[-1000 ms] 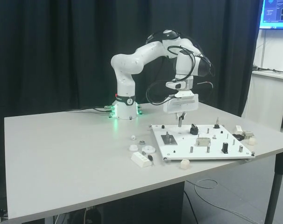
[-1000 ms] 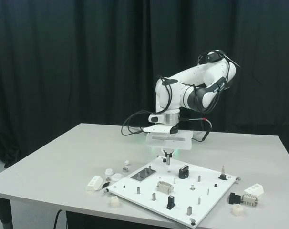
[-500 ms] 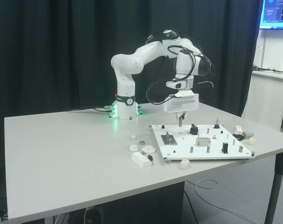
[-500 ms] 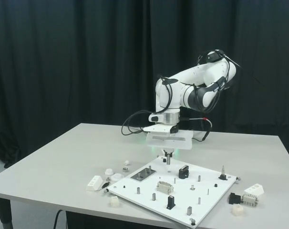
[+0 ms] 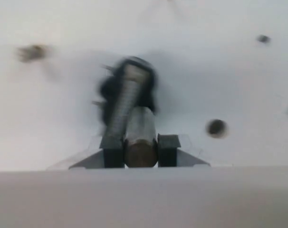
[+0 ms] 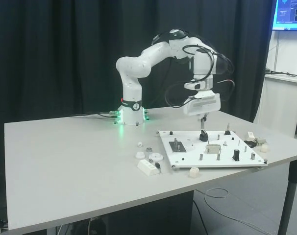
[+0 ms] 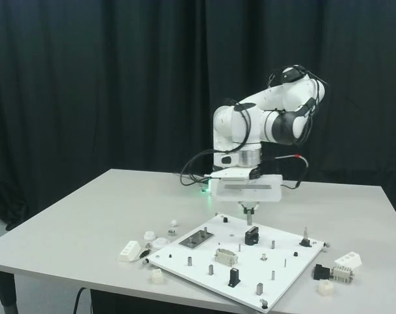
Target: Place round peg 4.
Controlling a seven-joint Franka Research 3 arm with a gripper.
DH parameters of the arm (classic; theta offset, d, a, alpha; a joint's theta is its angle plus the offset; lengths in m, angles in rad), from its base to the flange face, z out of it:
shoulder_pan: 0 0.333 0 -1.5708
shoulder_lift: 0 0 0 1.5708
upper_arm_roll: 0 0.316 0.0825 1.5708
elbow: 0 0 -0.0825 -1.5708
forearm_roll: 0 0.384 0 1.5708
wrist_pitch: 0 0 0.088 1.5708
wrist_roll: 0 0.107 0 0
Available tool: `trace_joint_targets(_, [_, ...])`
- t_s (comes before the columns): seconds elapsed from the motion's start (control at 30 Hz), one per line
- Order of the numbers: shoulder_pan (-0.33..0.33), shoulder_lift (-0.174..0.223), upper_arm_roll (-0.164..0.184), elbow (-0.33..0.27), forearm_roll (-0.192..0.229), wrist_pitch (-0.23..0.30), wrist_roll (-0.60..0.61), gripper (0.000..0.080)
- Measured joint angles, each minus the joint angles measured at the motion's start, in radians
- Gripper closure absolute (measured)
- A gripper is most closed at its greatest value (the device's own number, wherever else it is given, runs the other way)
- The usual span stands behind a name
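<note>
Above white board (image 7: 286, 265), tool (image 5: 140, 153) hangs, 2 fingers (image 5: 112, 151) clamped on round peg 4 (image 5: 139, 137), held upright directly over black block (image 7: 251, 235). Free air all round tool; board edges well apart; loose white parts (image 6: 146, 165) on tabletop (image 6: 65, 161).

You have open air all around the gripper (image 7: 249, 212) above the white board (image 7: 286, 274). Directly beneath it stands the black block (image 7: 251, 235), the nearest obstacle. Further across the board, short upright pegs (image 7: 272, 244), a grey connector (image 7: 227, 256) and another black block (image 7: 234, 277) stick up, with gaps between them.
</note>
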Motion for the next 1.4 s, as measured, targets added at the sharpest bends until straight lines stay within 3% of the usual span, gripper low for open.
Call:
trace_joint_targets(0.3, [0.028,0.008,0.002,0.104,0.0,-0.003,0.149,0.0655])
trace_joint_targets(0.6, [0.038,0.007,0.036,0.23,-0.002,-0.003,0.289,0.0655])
trace_joint_targets(0.8, [0.044,0.007,0.06,0.287,-0.042,-0.027,0.372,0.0655])
trace_joint_targets(1.1, [0.08,0.007,0.061,0.317,-0.102,-0.105,0.46,0.0655])
trace_joint_targets(1.4, [0.123,0.007,0.073,0.308,-0.105,-0.135,0.509,0.0655])
